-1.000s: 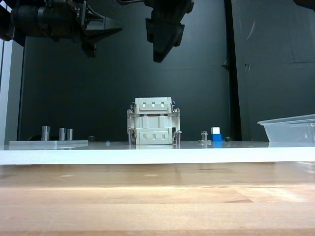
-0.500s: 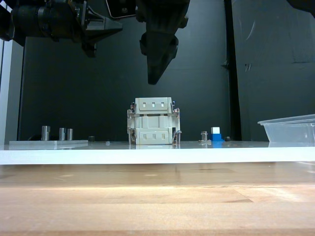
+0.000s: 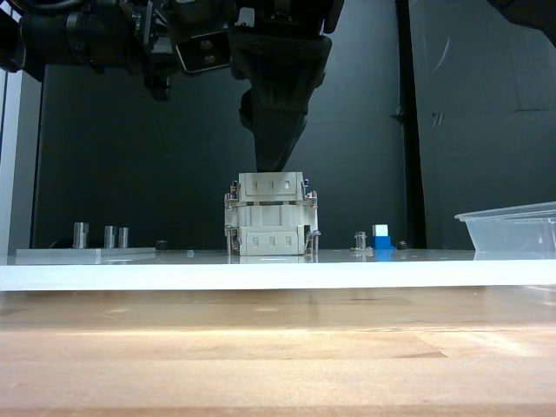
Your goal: Remove the HAN10-E connector and place it in the container
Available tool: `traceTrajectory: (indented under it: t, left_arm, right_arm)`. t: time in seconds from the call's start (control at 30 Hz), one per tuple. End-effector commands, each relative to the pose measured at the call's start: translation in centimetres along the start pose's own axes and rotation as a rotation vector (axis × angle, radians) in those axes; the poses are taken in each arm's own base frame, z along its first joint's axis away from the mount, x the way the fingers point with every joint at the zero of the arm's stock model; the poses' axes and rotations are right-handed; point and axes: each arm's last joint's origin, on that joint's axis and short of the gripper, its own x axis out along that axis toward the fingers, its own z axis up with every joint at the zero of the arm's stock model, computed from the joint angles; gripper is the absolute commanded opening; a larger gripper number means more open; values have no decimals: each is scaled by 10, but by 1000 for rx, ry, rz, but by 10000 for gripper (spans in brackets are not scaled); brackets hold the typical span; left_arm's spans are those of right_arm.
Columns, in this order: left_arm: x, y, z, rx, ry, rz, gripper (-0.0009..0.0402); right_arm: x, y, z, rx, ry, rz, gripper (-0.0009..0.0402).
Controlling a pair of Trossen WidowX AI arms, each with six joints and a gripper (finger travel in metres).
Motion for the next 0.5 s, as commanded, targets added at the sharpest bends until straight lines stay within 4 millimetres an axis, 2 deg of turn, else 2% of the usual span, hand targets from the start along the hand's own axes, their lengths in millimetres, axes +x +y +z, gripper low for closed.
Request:
traceTrajectory:
  t: [0.03, 0.5]
  left_arm:
    - [0, 0, 0, 0, -1, 0, 0]
    - [0, 0, 0, 0, 0, 0, 0]
  right_arm:
    - [5, 0, 1, -1, 8, -3, 302]
    - [21, 0, 3, -2, 27, -34, 302]
